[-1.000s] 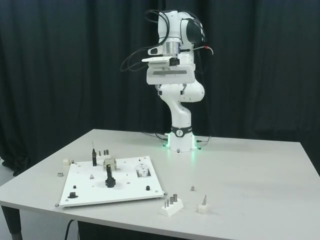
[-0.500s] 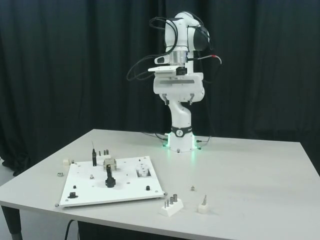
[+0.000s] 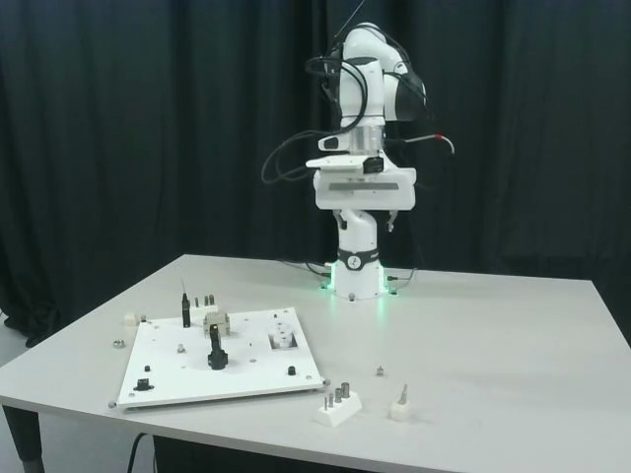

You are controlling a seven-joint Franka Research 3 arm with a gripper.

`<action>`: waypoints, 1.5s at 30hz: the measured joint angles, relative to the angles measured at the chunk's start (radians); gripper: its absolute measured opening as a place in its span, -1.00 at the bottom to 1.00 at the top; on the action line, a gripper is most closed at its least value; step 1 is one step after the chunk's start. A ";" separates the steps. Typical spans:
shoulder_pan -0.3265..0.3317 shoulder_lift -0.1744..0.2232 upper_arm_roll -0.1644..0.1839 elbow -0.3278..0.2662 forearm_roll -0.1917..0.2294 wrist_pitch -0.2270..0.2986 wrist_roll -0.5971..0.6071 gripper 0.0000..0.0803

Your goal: Pick BNC.

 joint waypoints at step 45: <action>0.000 0.424 0.066 -0.042 -0.091 0.429 0.057 0.99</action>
